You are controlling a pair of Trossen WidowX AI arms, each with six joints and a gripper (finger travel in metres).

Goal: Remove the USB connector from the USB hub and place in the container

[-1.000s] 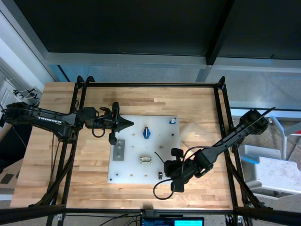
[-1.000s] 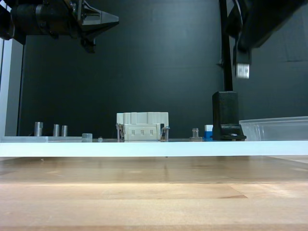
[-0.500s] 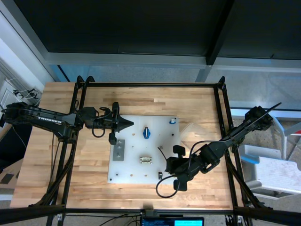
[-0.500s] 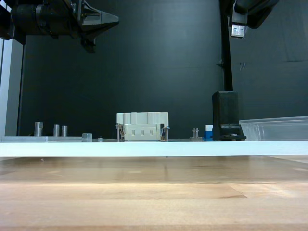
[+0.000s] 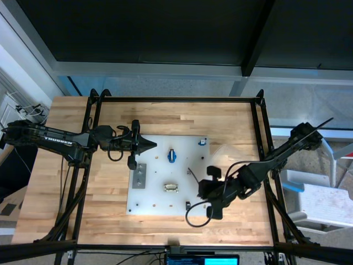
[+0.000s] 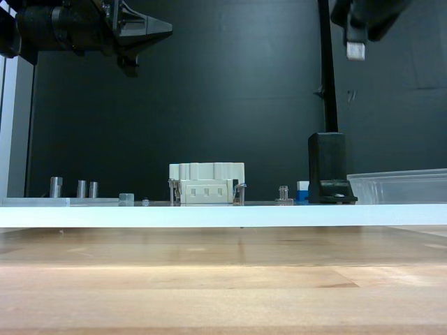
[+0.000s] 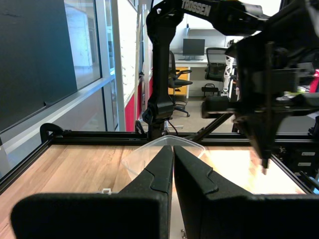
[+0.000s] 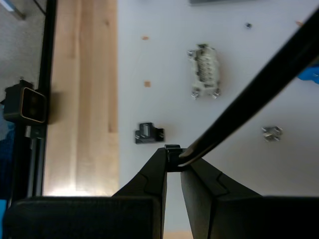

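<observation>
My right gripper (image 5: 203, 193) hovers over the white board's near right part, shut on the plug of the USB connector (image 8: 173, 151). Its thin black cable (image 5: 192, 175) sticks out from the fingers. In the low view the plug (image 6: 356, 49) hangs high above the black USB hub (image 6: 329, 167), clear of it. That hub (image 5: 188, 205) stands on the board just near-left of the gripper. The clear container (image 5: 229, 154) lies on the table off the board's right edge, beyond the gripper. My left gripper (image 5: 150, 144) is shut on nothing, held above the board's far left corner.
The white board (image 5: 154, 193) carries a blue clip (image 5: 172, 155), a pale multi-pin connector (image 5: 171, 189) and a grey block with pegs (image 5: 142, 176). A black frame (image 5: 259, 138) runs round the table.
The right gripper has lifted the USB connector well above the hub and drifted a little right and away, toward the container. The left arm has not moved.
</observation>
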